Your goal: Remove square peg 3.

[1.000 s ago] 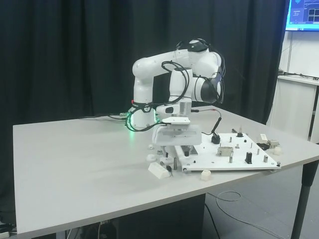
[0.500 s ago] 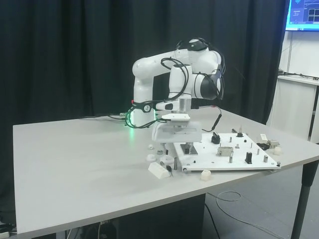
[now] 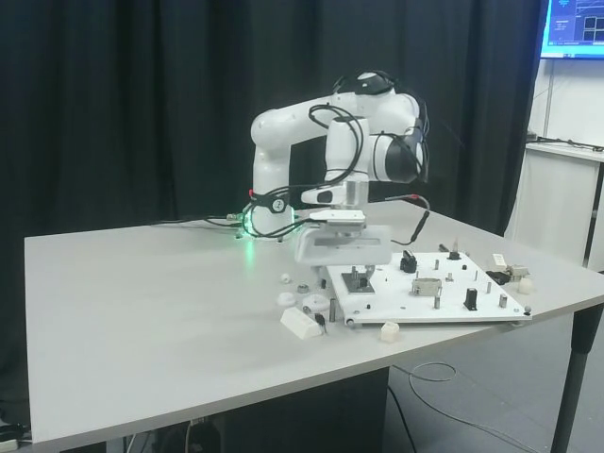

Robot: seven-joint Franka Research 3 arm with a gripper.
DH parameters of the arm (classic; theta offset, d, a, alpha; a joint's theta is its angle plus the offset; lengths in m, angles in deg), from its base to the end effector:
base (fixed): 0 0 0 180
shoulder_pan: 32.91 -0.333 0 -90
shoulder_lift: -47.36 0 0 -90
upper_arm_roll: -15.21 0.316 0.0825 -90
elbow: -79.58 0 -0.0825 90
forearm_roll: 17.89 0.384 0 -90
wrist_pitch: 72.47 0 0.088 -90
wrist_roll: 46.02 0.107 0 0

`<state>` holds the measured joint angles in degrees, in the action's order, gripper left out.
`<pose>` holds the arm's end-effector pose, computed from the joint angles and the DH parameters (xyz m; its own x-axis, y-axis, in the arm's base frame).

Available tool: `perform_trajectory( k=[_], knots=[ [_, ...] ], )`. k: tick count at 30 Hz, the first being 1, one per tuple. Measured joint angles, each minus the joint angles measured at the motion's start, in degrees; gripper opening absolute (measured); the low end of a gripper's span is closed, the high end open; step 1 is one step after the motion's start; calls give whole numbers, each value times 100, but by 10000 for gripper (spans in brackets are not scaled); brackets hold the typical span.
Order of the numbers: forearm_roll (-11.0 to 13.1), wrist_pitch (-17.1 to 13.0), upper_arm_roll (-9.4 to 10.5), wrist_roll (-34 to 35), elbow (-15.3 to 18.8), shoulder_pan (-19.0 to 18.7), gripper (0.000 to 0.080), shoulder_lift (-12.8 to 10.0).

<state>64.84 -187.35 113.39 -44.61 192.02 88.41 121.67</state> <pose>0.5999 -0.1049 0.2482 0.5678 -0.7991 0.1978 -0.8030 -0.5905 -0.0804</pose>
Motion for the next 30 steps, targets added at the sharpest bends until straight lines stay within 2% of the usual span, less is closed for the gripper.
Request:
perform_trajectory(
  k=[6,16,22,30],
  knots=[
    [0,139,-60,563,-256,-52,800,-39],
    [0,488,-65,1766,-881,-110,800,-48],
    [-27,643,6,2488,-1220,-109,800,-45],
    [-126,724,163,3399,-1494,-105,800,-41]
  ],
)
